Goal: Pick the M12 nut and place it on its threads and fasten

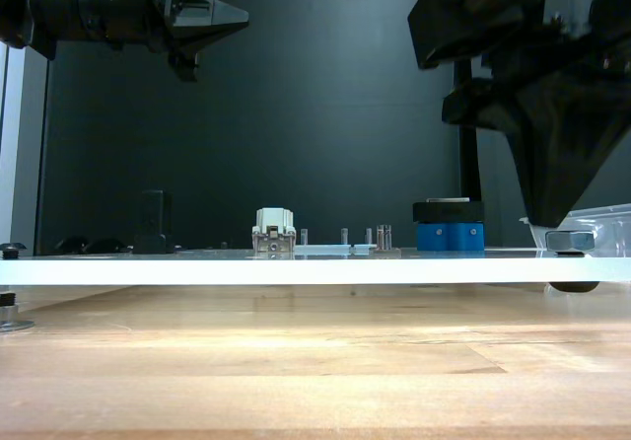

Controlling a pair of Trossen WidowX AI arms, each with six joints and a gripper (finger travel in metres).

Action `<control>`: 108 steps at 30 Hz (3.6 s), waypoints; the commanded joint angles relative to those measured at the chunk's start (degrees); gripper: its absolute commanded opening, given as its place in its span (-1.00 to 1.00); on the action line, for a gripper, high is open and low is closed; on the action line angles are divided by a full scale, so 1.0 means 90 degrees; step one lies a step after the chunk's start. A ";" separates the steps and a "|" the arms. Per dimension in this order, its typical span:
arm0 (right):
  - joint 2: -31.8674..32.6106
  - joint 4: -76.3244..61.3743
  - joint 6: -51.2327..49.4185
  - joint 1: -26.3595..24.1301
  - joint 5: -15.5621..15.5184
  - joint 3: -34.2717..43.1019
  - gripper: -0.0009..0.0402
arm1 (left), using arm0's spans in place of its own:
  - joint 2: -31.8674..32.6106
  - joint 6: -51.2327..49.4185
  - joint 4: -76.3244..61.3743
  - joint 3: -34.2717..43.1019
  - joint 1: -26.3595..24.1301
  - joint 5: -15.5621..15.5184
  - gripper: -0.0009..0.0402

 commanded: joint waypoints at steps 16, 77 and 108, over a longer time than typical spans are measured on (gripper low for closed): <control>-0.0002 -0.0134 -0.0209 -0.0007 -0.1314 -0.0010 -0.96 | 0.0000 0.0002 0.0005 0.0000 0.0002 0.0002 -0.96; -0.2336 0.1314 -0.1472 -0.1481 -0.0209 -0.0474 -0.96 | 0.0000 0.0002 0.0002 0.0000 0.0002 0.0005 -0.96; -0.5576 0.8879 -0.1950 -0.3235 -0.0719 -0.5406 -0.96 | 0.0000 0.0000 0.0002 0.0000 0.0002 0.0002 -0.96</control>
